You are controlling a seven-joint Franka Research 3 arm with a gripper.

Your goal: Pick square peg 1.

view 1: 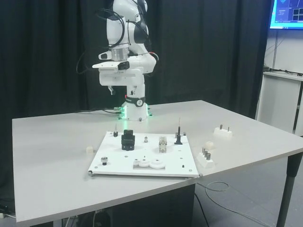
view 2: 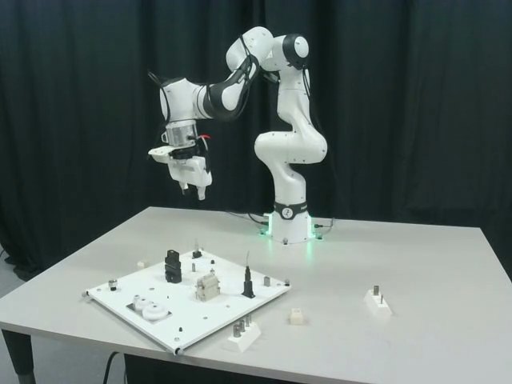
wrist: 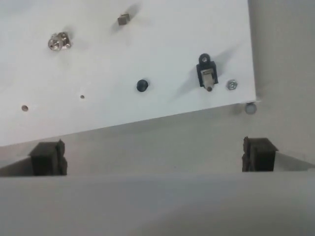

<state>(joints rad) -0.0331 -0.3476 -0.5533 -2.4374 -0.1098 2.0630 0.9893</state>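
Note:
My gripper (wrist: 153, 156) is open, with its two black fingertips (wrist: 47, 157) wide apart and nothing between them. It hangs high above the table (view 1: 57, 142), behind the far left corner of the white board (view 1: 142, 163), as both room views show (gripper (view 1: 111, 89), gripper (view 2: 197, 186)). In the wrist view a small square-headed grey peg (wrist: 123, 19) stands upright on the board (wrist: 162, 44), far from the fingertips. I cannot tell which peg is square peg 1. Several short pegs stand in a white holder (view 1: 206, 160) beside the board, holder (view 2: 242, 336).
On the board stand a black holder with a pin (wrist: 206, 73), a black knob (wrist: 142, 86), a metal fitting (wrist: 59, 42), a black block (view 1: 128, 140) and white gears (view 1: 149, 164). A second white holder (view 1: 222, 131) and small white blocks (view 1: 209, 145) lie on the table.

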